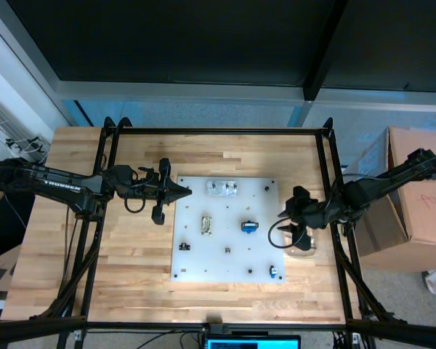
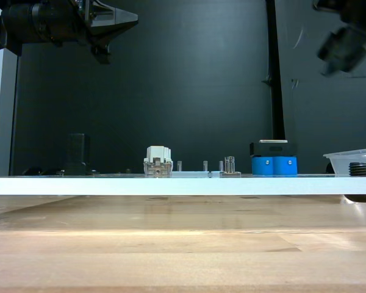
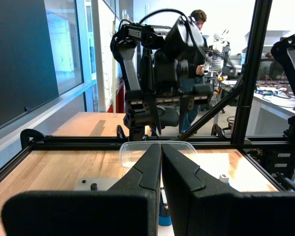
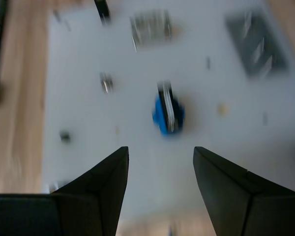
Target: Remove the RJ45 connector from the taskboard and place in the container
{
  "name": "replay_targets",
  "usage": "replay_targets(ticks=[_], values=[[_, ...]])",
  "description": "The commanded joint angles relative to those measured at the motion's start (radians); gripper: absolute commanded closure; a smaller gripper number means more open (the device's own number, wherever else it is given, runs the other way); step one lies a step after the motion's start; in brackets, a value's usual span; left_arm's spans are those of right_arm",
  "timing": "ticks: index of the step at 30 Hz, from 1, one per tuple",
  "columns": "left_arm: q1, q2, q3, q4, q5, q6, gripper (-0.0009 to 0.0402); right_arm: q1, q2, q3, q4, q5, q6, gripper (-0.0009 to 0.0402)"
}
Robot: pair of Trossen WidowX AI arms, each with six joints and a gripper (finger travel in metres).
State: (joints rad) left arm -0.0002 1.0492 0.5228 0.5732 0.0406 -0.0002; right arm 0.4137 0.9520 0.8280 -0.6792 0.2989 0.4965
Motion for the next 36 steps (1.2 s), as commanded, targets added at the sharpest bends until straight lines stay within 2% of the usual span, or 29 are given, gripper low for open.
replay_targets(ticks=[1, 5, 13, 19, 24, 27, 32, 36], values=[[0.000, 0.000, 0.000, 0.000, 0.000, 0.000, 0.0393, -0.063, -0.007, -0.001, 0.119, -0.003, -0.120, 0.0229], [0.000, 0.000, 0.000, 0.000, 0.000, 0.000, 0.0393, -0.140, -0.010, -0.002, 0.243, -0.008, -0.253, 0.0245], [0.000, 0.000, 0.000, 0.000, 0.000, 0.000, 0.0393, -0.256, -0.010, -0.058, 0.575, -0.107, -0.423, 0.0281], [0.000, 0.000, 0.000, 0.000, 0.000, 0.000, 0.0393, -0.323, -0.010, -0.153, 0.828, -0.201, -0.450, 0.0306], [0.000, 0.000, 0.000, 0.000, 0.000, 0.000, 0.0393, -0.370, -0.010, -0.228, 1.001, -0.217, -0.453, 0.0330], [0.000, 0.000, 0.000, 0.000, 0.000, 0.000, 0.0393, -0.396, -0.010, -0.263, 1.061, -0.232, -0.452, 0.0349], [0.000, 0.000, 0.000, 0.000, 0.000, 0.000, 0.0393, -0.444, -0.010, -0.298, 1.112, -0.330, -0.452, 0.0397], [0.000, 0.000, 0.000, 0.000, 0.000, 0.000, 0.0393, -0.453, -0.010, -0.303, 1.112, -0.336, -0.453, 0.0389]])
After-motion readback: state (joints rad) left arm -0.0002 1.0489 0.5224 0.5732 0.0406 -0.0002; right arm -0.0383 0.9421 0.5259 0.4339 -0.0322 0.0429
